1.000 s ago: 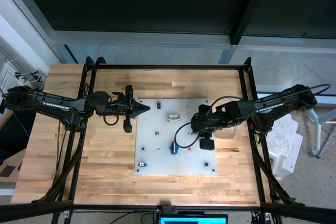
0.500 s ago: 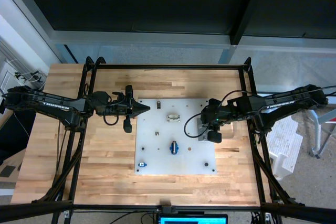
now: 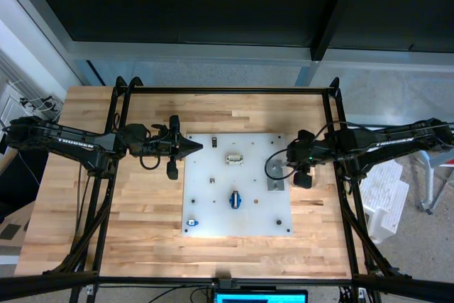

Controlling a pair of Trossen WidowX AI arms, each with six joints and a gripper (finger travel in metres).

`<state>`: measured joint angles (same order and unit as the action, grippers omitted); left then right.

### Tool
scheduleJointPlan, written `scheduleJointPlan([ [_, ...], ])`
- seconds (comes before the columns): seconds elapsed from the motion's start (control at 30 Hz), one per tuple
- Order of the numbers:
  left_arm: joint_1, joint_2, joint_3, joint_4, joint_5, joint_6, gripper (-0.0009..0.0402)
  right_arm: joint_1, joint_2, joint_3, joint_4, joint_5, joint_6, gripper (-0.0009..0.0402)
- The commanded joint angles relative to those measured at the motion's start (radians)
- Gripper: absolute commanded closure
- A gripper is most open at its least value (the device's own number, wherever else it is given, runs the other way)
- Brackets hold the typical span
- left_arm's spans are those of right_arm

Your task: Remove the 16mm cylinder and place in the container

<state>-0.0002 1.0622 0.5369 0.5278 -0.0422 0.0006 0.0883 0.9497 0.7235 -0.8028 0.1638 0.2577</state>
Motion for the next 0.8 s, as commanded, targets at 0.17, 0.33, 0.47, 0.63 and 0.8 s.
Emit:
scheduleJointPlan([
  [0.17, 0.000, 0.000, 0.000, 0.000, 0.000, 0.000, 0.0393, -0.001, -0.098, -0.066, -0.082, 0.003, 0.114, 0.0237],
  [0.33, 0.000, 0.000, 0.000, 0.000, 0.000, 0.000, 0.0393, -0.001, -0.127, -0.067, -0.083, 0.003, 0.117, 0.0178],
  [0.47, 0.000, 0.000, 0.000, 0.000, 0.000, 0.000, 0.0393, -0.002, -0.140, -0.067, -0.090, 0.030, 0.139, 0.0160],
  [0.63, 0.000, 0.000, 0.000, 0.000, 0.000, 0.000, 0.0393, -0.002, -0.140, -0.067, -0.098, 0.039, 0.154, 0.0166],
  [0.8, 0.000, 0.000, 0.000, 0.000, 0.000, 0.000, 0.0393, -0.001, -0.140, -0.067, -0.098, 0.039, 0.153, 0.0177],
])
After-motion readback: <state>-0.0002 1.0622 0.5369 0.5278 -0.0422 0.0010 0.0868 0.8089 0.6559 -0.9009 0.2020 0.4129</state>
